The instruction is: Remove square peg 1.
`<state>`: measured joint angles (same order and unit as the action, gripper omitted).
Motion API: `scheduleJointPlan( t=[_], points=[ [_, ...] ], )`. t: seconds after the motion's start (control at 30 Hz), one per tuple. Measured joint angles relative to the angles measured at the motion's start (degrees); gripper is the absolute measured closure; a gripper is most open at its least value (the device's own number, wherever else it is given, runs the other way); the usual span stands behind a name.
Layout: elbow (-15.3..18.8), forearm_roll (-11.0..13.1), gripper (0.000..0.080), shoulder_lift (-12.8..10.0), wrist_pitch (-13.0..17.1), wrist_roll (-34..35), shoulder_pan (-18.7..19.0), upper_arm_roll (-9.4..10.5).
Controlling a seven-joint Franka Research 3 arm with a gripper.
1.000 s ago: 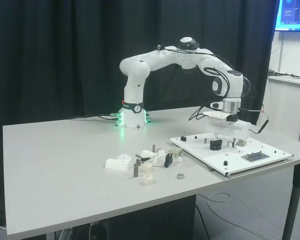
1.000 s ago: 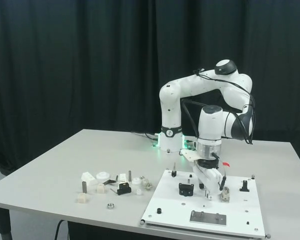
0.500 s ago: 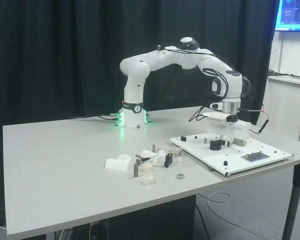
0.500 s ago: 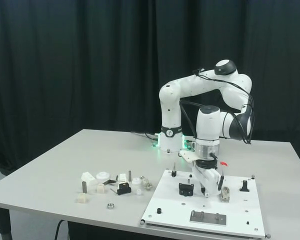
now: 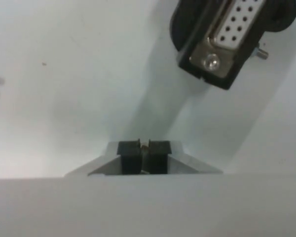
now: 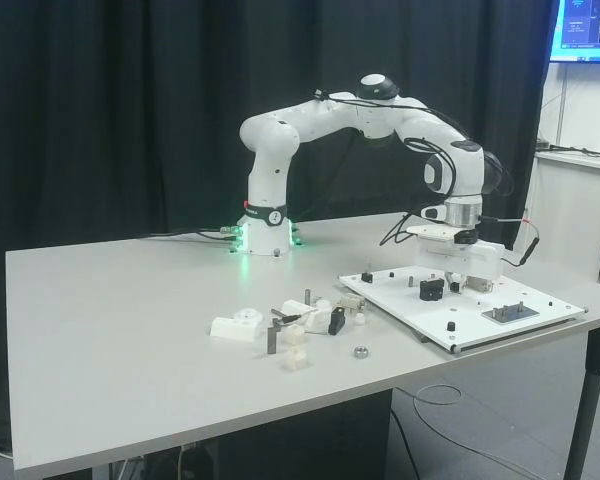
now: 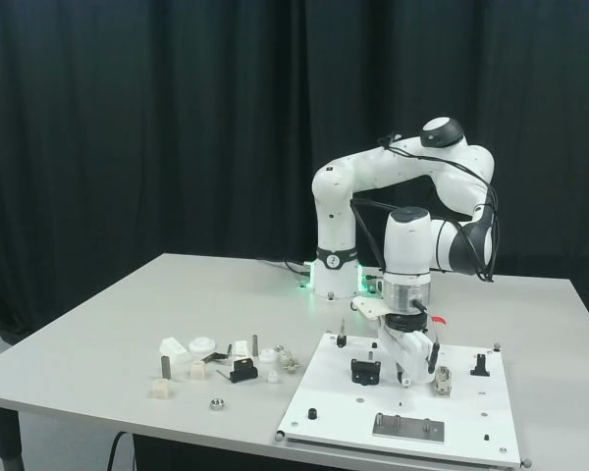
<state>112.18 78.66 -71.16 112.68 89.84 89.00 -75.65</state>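
Observation:
My gripper [image 5: 144, 156] hangs just above the white board [image 5: 64, 74], its two black pads [image 5: 129, 154] pressed almost together. A thin sliver, which looks like the square peg [image 5: 144, 147], shows between them; most of it is hidden. From the first room camera the gripper [image 6: 454, 281] is over the middle of the board [image 6: 405, 303]. In the second room view the gripper [image 7: 404, 377] sits between a black block [image 7: 363, 371] and a grey multi-pin connector [image 7: 440, 381]. The same connector [image 5: 227, 34] lies close by in the wrist view.
A grey metal plate with two pins [image 7: 402, 425] sits at the board's front edge, and a small black clip [image 7: 481, 365] at its far side. Several loose white and grey parts [image 6: 290, 325] lie on the table beside the board. The arm's base [image 6: 265, 228] glows green.
The gripper has risen a little off the board and shifted slightly toward the arm's base. Everything else has stayed where it was.

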Motion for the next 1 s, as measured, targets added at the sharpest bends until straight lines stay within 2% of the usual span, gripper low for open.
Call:
scheduleJointPlan(
  t=[1.0],
  points=[
    [-0.12, 0.0, 0.0775, 0.26, -0.04, -0.76, -0.27, 0.04]
  ],
)
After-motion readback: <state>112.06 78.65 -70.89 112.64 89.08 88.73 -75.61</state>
